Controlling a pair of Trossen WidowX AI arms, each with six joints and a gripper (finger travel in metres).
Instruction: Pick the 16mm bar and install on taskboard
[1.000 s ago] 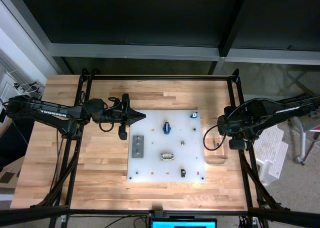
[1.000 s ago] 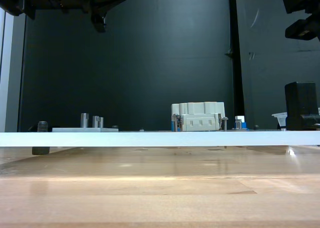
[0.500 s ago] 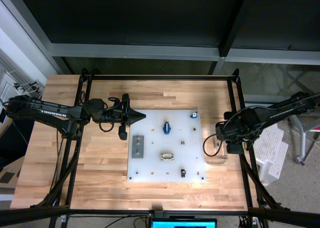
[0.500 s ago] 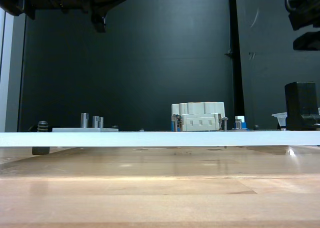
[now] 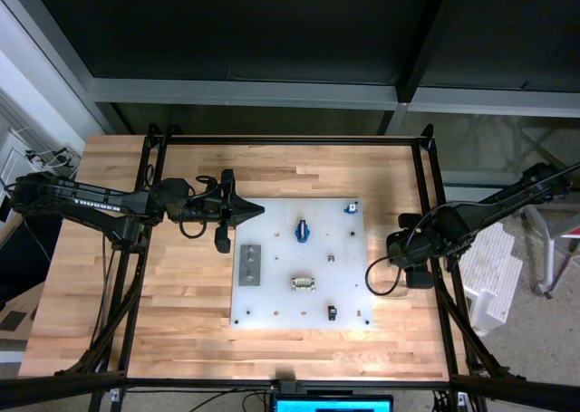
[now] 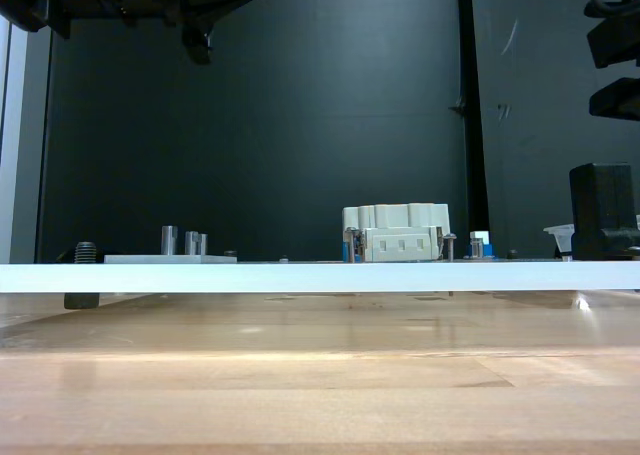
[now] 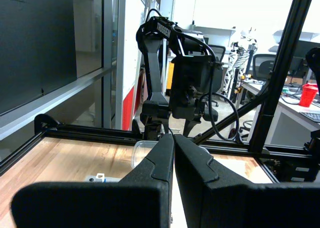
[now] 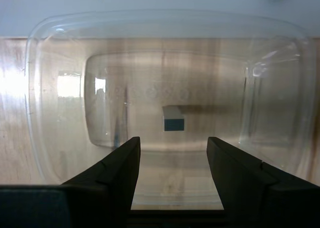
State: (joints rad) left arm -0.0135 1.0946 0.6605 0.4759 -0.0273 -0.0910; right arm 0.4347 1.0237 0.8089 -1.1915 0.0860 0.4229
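Fingers [image 8: 115, 178] of right gripper [image 8: 173, 142] spread apart, holding nothing. The gripper points straight down into a clear tray [image 8: 165, 15]. The bar [image 8: 173, 119] lies free on the tray floor, in line with the gap between the two fingers and beyond their tips, touching neither. Grey top, bluish end face toward the camera. It is clear of the board [image 5: 272, 312], and no seat for it can be made out.

The tray stands on the table [image 5: 181, 294], just beside the board's right edge; the white board edge shows past the tray's far rim. High view: the right arm covers most of the tray.

Left gripper [image 7: 173, 138]: fingers [image 7: 160, 158] pressed together, nothing between them. It hangs above the table near the board's left far corner, pointing level across the board toward the right arm. Low view: it is well above the board surface.

On the board:
- grey plate [image 5: 248, 265] at left, short pegs [image 6: 170, 240] upright on it
- blue part [image 5: 302, 231] toward the far side
- white connector [image 6: 395, 230] near the middle
- black block [image 6: 600, 210] at the low view's right edge
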